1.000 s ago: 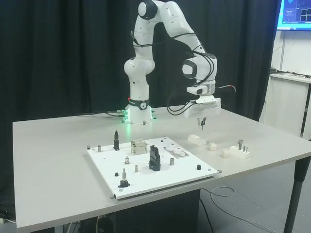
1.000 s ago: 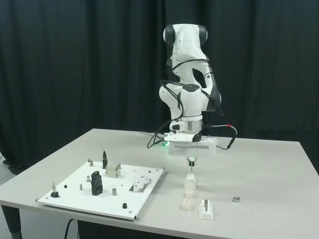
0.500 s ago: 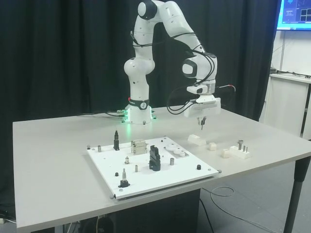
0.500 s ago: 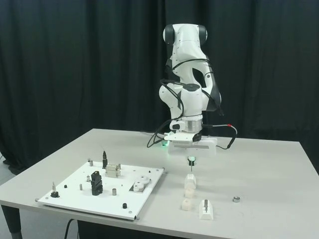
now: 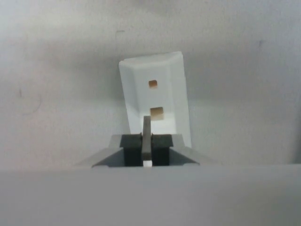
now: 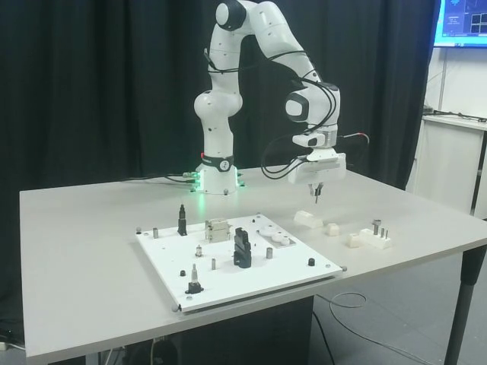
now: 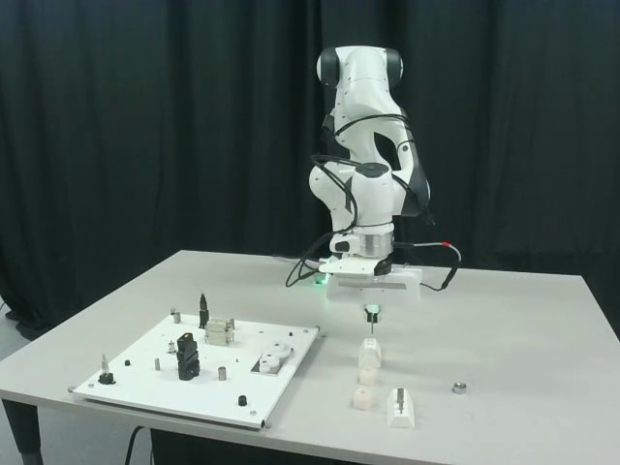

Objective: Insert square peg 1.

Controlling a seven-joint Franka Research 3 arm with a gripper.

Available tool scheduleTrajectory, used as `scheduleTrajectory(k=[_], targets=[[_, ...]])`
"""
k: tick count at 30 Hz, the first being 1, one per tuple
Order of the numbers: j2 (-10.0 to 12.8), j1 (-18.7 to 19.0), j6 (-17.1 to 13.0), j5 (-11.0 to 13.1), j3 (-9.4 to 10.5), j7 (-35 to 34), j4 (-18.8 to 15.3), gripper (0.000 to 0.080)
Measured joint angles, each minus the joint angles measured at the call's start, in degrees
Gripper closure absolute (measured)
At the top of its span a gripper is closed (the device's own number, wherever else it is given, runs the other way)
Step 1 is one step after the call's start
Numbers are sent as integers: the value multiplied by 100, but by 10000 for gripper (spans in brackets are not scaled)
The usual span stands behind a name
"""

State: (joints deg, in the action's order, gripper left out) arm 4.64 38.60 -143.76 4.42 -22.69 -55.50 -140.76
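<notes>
The square peg [image 5: 146, 136] is held clamped in the gripper [image 5: 146, 149] above the white holder block [image 5: 155, 96]; insertion is judged not yet completed.

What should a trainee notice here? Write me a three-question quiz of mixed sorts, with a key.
1. True or false: the pincer is shut on a grey peg.
2. How many square holes show in the top of the white block? A) one B) two C) four
3. Fill in: in the room views, the peg hangs ___ the block and is not yet inserted.

Key: 1 true; 2 B; 3 above.
</notes>
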Motion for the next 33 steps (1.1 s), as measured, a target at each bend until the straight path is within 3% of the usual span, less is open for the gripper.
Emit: scheduleTrajectory(k=[33], targets=[[0, 0, 0, -71, -3, 0, 0, 767]])
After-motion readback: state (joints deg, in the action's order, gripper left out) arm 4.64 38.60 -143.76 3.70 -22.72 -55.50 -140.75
